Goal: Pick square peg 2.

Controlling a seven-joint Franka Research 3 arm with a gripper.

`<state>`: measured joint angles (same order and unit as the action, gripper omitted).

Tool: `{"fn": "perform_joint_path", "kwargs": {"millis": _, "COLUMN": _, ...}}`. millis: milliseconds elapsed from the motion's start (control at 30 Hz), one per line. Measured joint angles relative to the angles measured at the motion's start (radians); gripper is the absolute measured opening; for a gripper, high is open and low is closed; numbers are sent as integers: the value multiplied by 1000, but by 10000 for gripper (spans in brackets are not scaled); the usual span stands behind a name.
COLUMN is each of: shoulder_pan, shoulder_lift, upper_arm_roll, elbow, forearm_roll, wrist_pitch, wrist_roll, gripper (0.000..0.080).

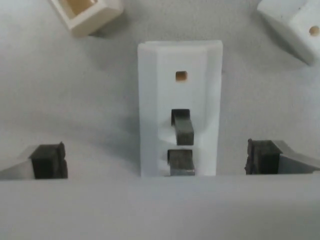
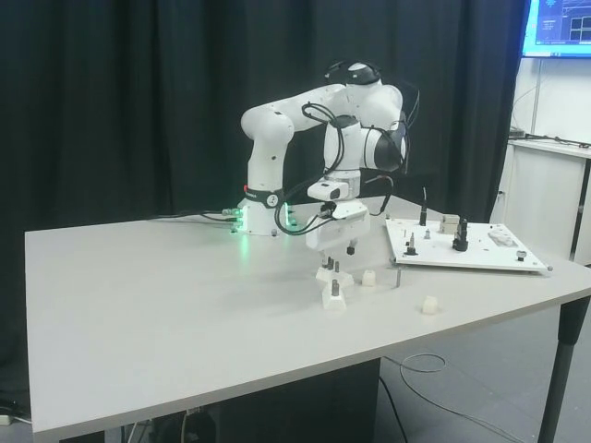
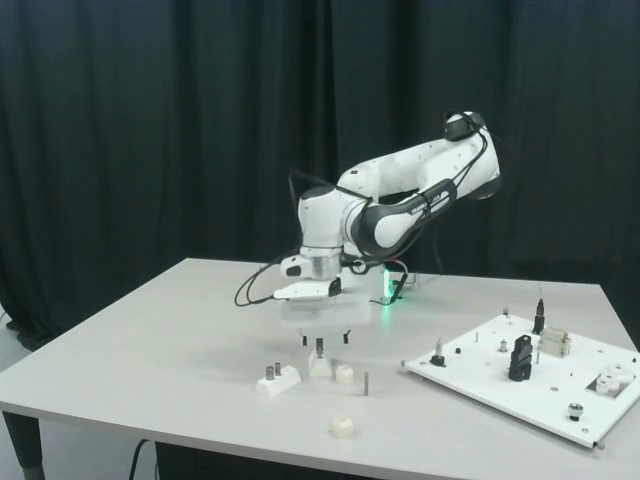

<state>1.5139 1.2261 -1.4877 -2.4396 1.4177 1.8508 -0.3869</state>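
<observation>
Grey square pegs (image 1: 182, 127), white holder (image 1: 180, 107)

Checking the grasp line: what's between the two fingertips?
Wrist view: the white holder block with two grey pegs sits between the open fingers; no contact yet.

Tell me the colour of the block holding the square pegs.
White: the peg holder, clearest in the wrist view.

No text, label, brand, number or sign can be read in any of the views. The screen (image 2: 560, 28), far off from the gripper (image 2: 338, 249) at the room's edge, shows what may be lines of writing, but they are too small to make out. The white holder (image 1: 180, 107) between the fingertips bears no marking.
</observation>
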Motion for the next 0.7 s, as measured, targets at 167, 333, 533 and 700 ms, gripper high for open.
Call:
{"fn": "perform_joint_path", "kwargs": {"millis": 167, "shoulder_pan": -11, "shoulder_lift": 0, "upper_arm_roll": 19, "elbow": 0, "forearm_roll": 20, "wrist_pitch": 8, "wrist_roll": -5, "gripper": 800}}
{"fn": "perform_joint_path", "kwargs": {"millis": 333, "shoulder_pan": -19, "shoulder_lift": 3, "upper_arm_roll": 31, "elbow": 0, "forearm_roll": 36, "wrist_pitch": 11, "wrist_roll": -6, "gripper": 800}}
{"fn": "perform_joint_path", "kwargs": {"millis": 533, "shoulder_pan": -24, "shoulder_lift": 9, "upper_arm_roll": 38, "elbow": 1, "forearm_roll": 54, "wrist_pitch": 12, "wrist_roll": -6, "gripper": 800}}
{"fn": "perform_joint_path", "kwargs": {"millis": 700, "shoulder_pan": -28, "shoulder_lift": 10, "upper_arm_roll": 45, "elbow": 2, "forearm_roll": 69, "wrist_pitch": 18, "wrist_roll": -6, "gripper": 800}}
